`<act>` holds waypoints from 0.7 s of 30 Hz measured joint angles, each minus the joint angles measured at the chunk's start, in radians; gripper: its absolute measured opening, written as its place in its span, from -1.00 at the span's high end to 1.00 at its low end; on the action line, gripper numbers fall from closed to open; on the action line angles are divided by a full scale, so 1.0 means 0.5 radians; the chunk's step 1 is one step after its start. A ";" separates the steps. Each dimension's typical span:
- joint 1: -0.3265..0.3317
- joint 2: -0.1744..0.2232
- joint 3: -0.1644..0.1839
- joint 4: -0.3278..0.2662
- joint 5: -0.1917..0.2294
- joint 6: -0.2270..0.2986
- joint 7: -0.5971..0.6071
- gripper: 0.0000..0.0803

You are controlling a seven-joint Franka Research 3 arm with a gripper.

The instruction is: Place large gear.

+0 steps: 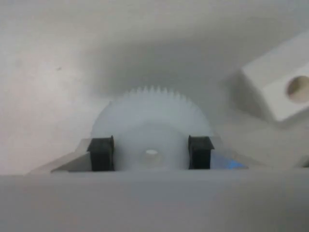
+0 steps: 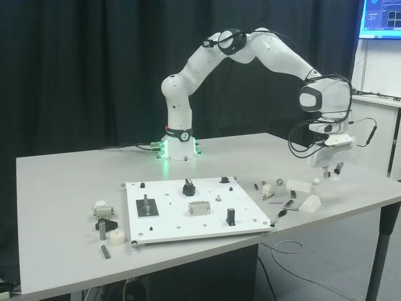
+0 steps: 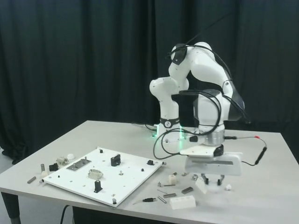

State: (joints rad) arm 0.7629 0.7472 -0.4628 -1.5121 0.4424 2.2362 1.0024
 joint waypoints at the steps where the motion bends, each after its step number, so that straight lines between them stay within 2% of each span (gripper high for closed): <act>1: 0.009 0.013 0.000 0.011 -0.001 -0.001 0.000 0.18; 21: 0.102 0.162 0.000 0.069 -0.001 -0.014 0.012 0.18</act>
State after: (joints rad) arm 0.8140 0.8285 -0.4628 -1.4775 0.4420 2.2294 1.0083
